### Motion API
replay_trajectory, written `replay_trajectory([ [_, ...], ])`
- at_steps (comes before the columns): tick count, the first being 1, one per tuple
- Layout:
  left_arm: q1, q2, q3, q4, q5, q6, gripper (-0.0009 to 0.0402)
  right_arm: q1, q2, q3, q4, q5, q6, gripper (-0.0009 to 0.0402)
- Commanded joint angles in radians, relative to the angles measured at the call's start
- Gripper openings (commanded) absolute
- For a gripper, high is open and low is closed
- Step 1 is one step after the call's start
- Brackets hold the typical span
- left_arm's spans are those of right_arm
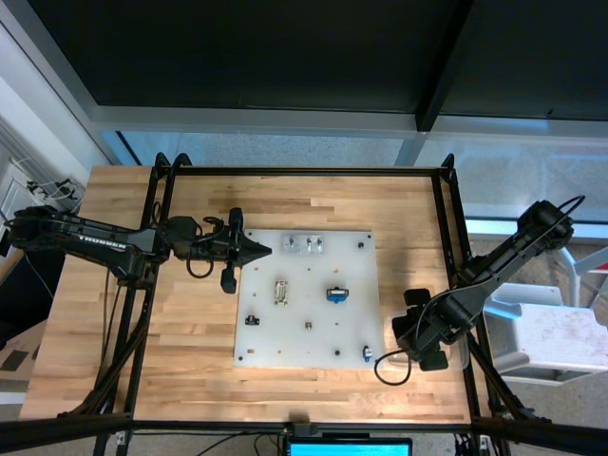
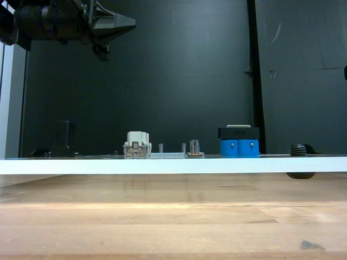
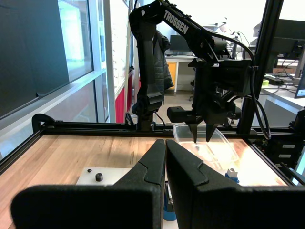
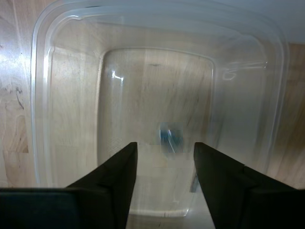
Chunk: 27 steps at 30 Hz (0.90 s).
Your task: Unfasten the M12 fastener and place in the container
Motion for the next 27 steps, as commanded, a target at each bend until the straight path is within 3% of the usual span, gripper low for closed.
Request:
replay_trajectory([
  [1,0.000,0.000,0.000,0.000,0.000,0.000,0.0000,0.000,0.002,0.000,0.000,-0.001,0.000,0.0198],
  [10,0.000,0.000,0.000,0.000,0.000,0.000,0.0000,0.000,0.001,0.000,-0.002,-0.001,-0.001,0.0236],
  [27,0.000,0.000,0.000,0.000,0.000,0.000,0.0000,0.000,0.002,0.000,-0.001,-0.001,-0.001,0.0238],
])
